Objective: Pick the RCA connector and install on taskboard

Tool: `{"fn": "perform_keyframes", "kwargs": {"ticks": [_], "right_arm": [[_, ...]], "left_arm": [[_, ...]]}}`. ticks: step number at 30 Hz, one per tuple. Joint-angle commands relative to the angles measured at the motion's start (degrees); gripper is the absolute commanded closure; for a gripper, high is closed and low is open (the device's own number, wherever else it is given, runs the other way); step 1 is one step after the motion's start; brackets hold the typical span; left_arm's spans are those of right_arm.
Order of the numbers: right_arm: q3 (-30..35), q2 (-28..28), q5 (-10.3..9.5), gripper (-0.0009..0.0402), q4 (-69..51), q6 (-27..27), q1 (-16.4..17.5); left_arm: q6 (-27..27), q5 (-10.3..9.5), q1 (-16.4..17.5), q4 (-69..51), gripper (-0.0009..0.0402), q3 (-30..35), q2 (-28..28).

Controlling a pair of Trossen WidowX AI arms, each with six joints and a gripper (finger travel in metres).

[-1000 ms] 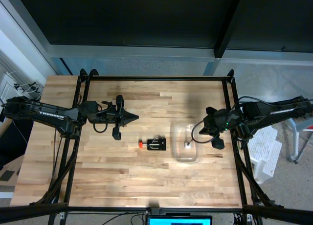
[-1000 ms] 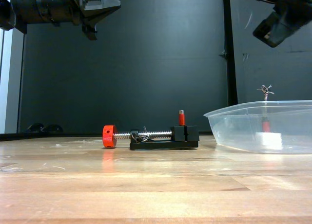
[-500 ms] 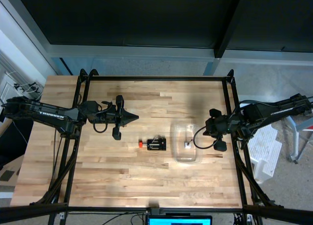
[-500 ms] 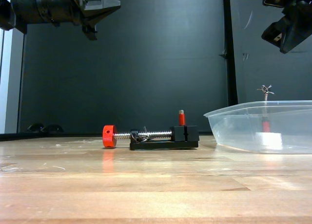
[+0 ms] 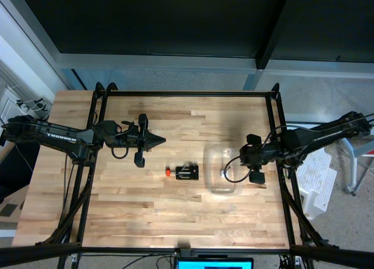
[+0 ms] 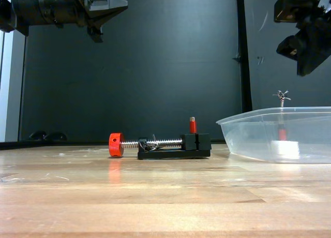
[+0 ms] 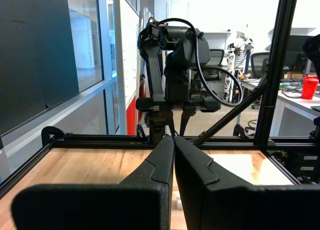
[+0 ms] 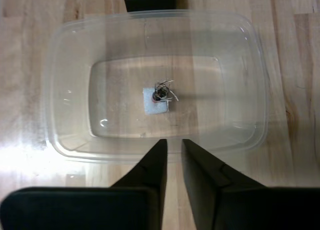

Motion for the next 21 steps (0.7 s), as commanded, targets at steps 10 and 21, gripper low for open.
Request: {"fn": "perform_keyframes", "kwargs": {"ticks": [10, 21], "right_arm": [[-1.9, 6.3, 0.13, 0.0269, 7.0, 1.4, 0.2], [-5.3, 9.5, 0.11, 0.0265, 11.8, 2.4, 0.6]], "left_arm": [[0.0, 0.0, 0.0, 0.0, 0.0393, 0.0, 0.0], [0.0, 0.0, 0.0, 0.0, 0.0393, 0.0, 0.0]]}}
